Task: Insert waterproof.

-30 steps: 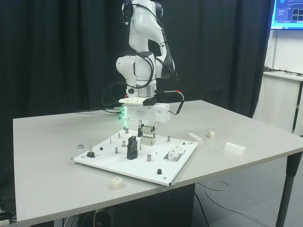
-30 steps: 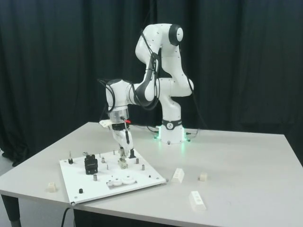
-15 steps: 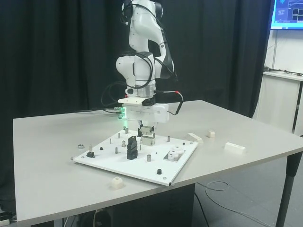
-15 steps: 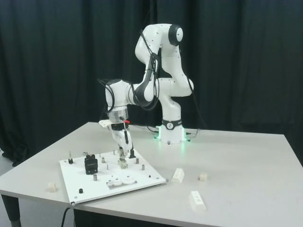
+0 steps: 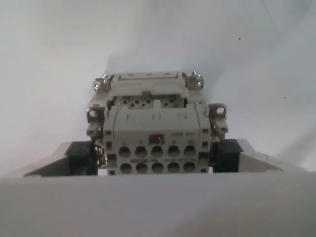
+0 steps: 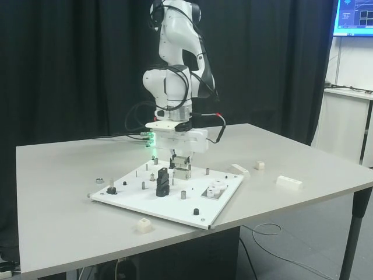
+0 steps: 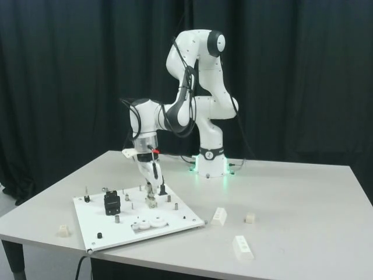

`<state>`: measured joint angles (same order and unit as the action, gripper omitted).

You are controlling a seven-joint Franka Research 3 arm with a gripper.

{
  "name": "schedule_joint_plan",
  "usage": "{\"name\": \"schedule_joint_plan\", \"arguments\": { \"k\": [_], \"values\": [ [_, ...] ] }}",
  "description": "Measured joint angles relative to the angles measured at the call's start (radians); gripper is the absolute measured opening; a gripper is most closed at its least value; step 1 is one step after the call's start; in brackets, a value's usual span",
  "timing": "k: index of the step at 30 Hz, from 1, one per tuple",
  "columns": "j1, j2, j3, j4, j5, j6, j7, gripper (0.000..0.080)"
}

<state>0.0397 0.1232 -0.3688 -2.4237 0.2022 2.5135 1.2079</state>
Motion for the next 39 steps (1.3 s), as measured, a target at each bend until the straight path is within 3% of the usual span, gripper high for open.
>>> {"name": "schedule_joint_plan", "arguments": {
  "k": [26,39],
  "values": [
    [0.005,0.043,0.004,0.029,0.000,0.000,0.049,0.0515],
    [0.010,0.044,0.005,0.031,0.000,-0.008,0.049,0.0515]
  ]
}}
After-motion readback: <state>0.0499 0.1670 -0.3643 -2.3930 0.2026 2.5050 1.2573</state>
